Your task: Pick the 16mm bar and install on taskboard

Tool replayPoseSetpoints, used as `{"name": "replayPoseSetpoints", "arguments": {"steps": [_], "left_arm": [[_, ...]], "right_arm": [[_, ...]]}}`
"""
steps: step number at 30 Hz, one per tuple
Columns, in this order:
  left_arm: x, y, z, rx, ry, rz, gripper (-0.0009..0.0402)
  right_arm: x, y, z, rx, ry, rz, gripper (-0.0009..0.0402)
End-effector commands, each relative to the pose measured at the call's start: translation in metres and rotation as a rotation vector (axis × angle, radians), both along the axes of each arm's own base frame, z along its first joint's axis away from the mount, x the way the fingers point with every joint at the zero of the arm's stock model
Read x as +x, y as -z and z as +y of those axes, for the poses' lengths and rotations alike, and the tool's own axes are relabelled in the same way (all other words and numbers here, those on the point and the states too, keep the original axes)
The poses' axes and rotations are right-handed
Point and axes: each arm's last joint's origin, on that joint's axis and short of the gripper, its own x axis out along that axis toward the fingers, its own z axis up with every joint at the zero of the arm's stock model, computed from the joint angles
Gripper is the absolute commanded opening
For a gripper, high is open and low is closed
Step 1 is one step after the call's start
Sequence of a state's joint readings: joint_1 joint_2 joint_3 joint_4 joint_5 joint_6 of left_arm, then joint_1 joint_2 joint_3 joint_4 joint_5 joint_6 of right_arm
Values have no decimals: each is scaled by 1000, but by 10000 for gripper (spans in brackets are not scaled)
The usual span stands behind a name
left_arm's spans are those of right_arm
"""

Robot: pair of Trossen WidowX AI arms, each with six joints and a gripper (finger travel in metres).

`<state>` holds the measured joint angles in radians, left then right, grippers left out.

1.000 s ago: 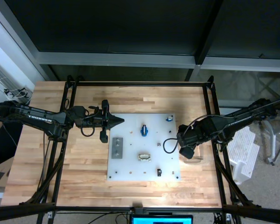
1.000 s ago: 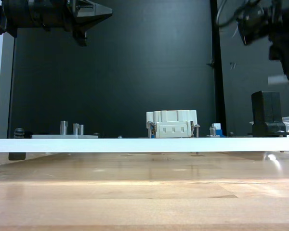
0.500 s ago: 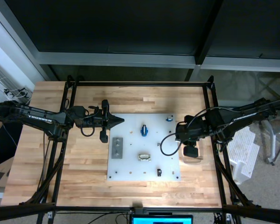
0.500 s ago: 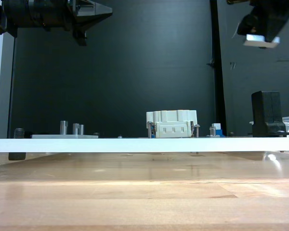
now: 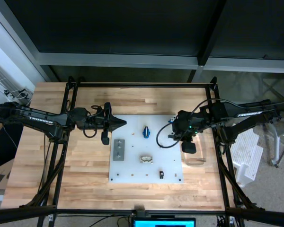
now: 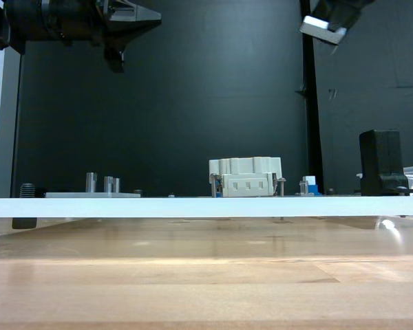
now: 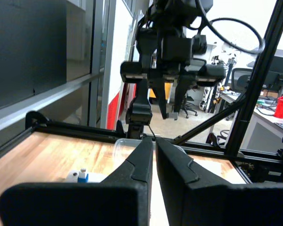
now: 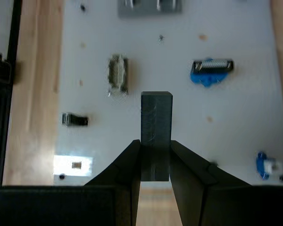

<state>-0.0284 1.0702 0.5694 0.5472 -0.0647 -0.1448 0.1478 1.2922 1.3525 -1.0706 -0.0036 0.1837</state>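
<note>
Pale wood counter [image 5: 61, 165] carries the white taskboard [image 5: 132, 172]. In the high view your left end effector [image 5: 121, 122] sits over the taskboard's far-left corner, and your right end effector [image 5: 175, 133] sits over its right edge.

In the right wrist view, the right end effector is clamped on the 16mm bar [image 8: 156, 123]. The bar is a dark block gripped at one end, with its free end jutting past the fingertips, well clear of the taskboard beneath. On the taskboard you can see a pale connector [image 8: 117, 75], a blue connector [image 8: 211, 69], a small black block [image 8: 75, 120] and a grey plate [image 8: 150, 4] with pegs. I cannot tell which seat takes the bar, so settle that before you descend. Square the bar's long sides to the taskboard's edges and hold the grip firm.

In the left wrist view, the left end effector's jaws are drawn together on nothing, and the right arm hangs opposite, across the taskboard. Leave the left arm there, outside the bar's likely path.

In the low view, both end effectors hang high above the taskboard. The pale connector and the black block stand proud of the taskboard, so carry the bar above them and lower it straight down only once it is centred.
</note>
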Motion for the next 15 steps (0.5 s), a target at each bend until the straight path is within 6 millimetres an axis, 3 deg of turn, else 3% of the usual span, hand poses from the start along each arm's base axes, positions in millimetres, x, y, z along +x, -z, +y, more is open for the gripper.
{"name": "replayPoseSetpoints", "arguments": {"steps": [1,15], "left_arm": [[1,1,0,-21,-13,0,43],[3,-5,0,-20,-10,20,152]], "right_arm": [[9,3,-6,-21,-2,1,12],[65,-1,-17,-48,8,-102,12]]}}
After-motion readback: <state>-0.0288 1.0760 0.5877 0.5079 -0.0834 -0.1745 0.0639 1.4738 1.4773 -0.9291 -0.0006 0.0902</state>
